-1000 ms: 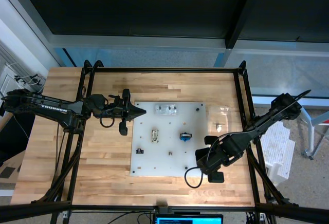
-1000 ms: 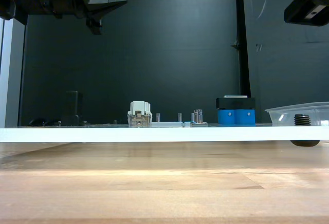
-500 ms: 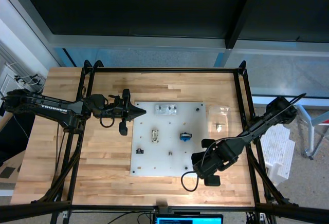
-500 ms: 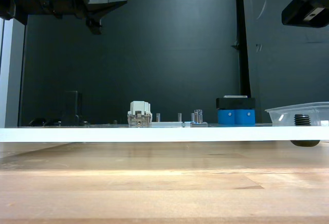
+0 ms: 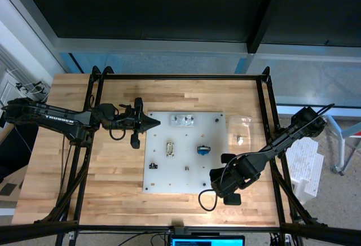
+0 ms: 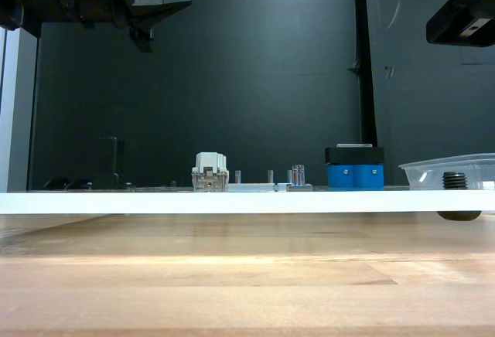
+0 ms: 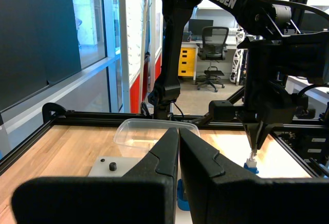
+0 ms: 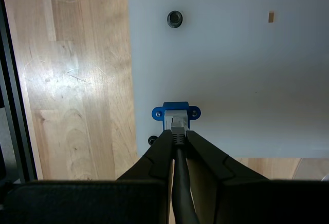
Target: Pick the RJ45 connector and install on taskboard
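**RJ45 connector [image 8: 176, 113] at the board's 5 o'clock corner, right fingers clamped just behind it**

The connector is a tiny blue block with two small ears and a pale plug in its middle. A black cable [image 8: 178, 154] runs back from the plug. The block lies at the very edge of the taskboard [image 8: 231, 80], at the 5 o'clock corner seen from above. I cannot tell whether it rests on the white plate or hangs just over it.

The right gripper [image 8: 177, 134] points straight down at it. Its fingers are pinched on the cable and the plug's tail, right up against the block.

To my eye this piece is light, hard plastic. It should be stiff enough to push home, but small enough to twist in a loose hold. The springy cable is likely to tug it askew. The best hold looks to be where the fingers are now, close behind the block. Farther up the cable it would swing. I would expect the latch and ears to be the fragile parts, so a skewed push risks snapping them.

The left gripper [image 5: 152, 123] hangs high near the board's 10 o'clock corner, fingers together, holding nothing.
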Robot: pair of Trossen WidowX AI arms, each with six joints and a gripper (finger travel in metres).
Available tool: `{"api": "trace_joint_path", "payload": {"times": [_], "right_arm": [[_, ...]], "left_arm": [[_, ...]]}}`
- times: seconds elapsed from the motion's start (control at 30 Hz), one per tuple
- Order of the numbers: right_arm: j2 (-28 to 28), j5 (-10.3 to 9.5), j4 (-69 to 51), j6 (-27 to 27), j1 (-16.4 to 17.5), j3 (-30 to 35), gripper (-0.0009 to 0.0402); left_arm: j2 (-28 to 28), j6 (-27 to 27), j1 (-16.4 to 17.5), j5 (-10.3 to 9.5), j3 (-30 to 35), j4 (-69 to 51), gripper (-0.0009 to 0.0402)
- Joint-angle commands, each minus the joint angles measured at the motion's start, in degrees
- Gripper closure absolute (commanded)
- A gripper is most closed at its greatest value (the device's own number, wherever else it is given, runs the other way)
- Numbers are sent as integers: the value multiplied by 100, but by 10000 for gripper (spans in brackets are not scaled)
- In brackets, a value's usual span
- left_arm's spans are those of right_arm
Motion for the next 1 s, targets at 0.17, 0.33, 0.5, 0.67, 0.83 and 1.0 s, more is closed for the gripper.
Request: {"api": "trace_joint_path", "payload": {"times": [0.17,0.33,0.5,0.67,0.83,1.0], "right_arm": [[-2,7,-11,0,13,-33,393],[-2,2,-13,0,22,-42,393],[-4,2,-4,13,37,-39,393],[-2,2,24,17,50,-39,393],[-4,2,24,17,57,-42,393],[-7,48,28,11,63,-42,393]], "left_arm": [[0,0,2,0,0,0,393],[0,0,0,0,0,0,393],[0,0,0,0,0,0,393],[0,0,2,0,0,0,393],[0,0,0,0,0,0,393],[0,0,0,0,0,0,393]]}}
